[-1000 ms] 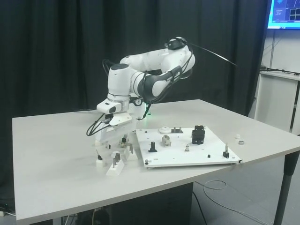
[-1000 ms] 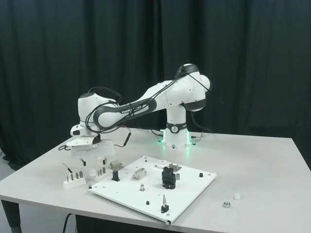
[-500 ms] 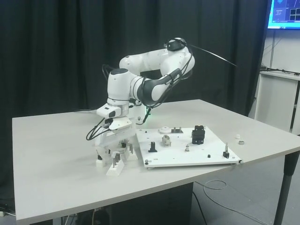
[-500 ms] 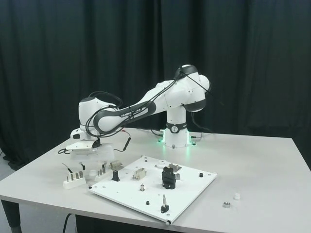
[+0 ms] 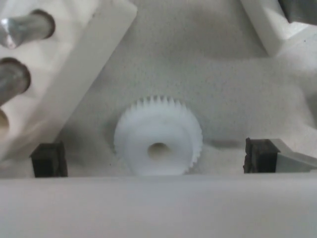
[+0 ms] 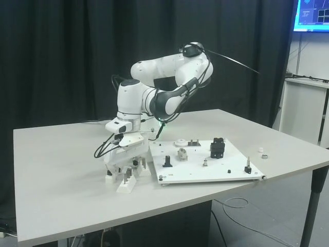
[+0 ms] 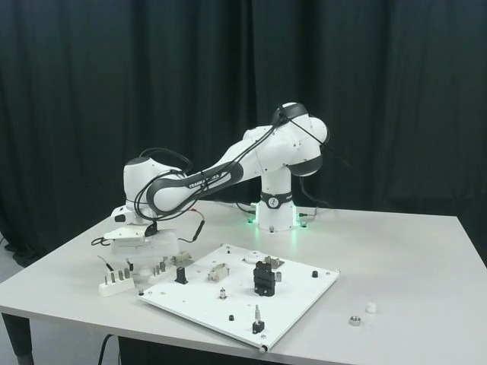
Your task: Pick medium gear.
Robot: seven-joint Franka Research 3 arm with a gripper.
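A white toothed gear (image 5: 158,136) with a centre hole lies flat on the grey table. In the wrist view my gripper (image 5: 154,157) is open, and its two black fingertips (image 5: 48,159) stand on either side of the gear with a gap to its teeth. In the room views the gripper (image 6: 126,163) (image 7: 141,262) hangs low over the table just beside the white plate's edge. The hand hides the gear in both room views.
A white holder with metal pins (image 5: 59,89) (image 6: 126,184) (image 7: 116,285) sits close beside the gear. Another white block (image 5: 270,25) is on the other side. The white assembly plate (image 6: 205,172) (image 7: 297,296) carries several small fixtures. Two small parts (image 7: 361,313) lie near the table's edge.
The arm has lowered the gripper from above the holders down to table level around the gear.
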